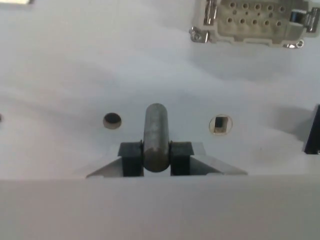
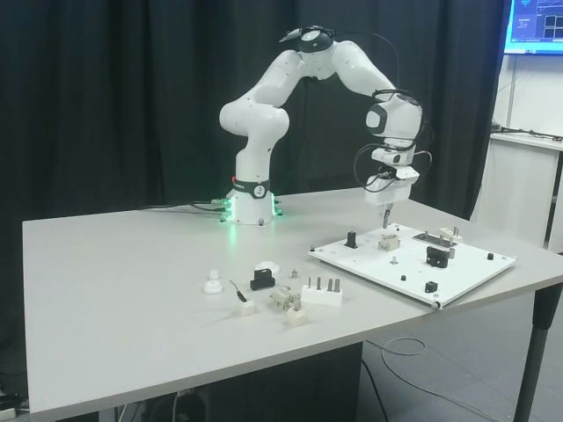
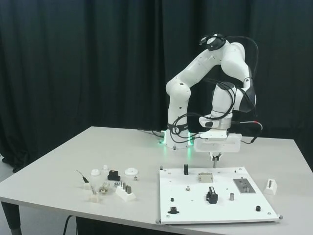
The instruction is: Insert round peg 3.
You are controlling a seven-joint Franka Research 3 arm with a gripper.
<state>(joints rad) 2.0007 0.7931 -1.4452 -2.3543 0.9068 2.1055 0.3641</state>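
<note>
End effector (image 1: 156, 159) vertical, clamped on grey peg (image 1: 156, 135), above white board (image 3: 215, 196).

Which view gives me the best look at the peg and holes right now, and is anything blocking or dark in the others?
Wrist view: the peg shows plainly between the fingers, with a round hole and a square hole either side; the bottom is blocked by the hand's own body. First room view: the peg is too small to make out above the white board. Second room view: black curtain behind, board evenly lit.

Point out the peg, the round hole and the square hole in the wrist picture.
peg (image 1: 156, 137): wrist view, middle of its shaft.
round hole (image 1: 112, 120): wrist view, its dark opening.
square hole (image 1: 220, 124): wrist view, its dark centre.
</note>
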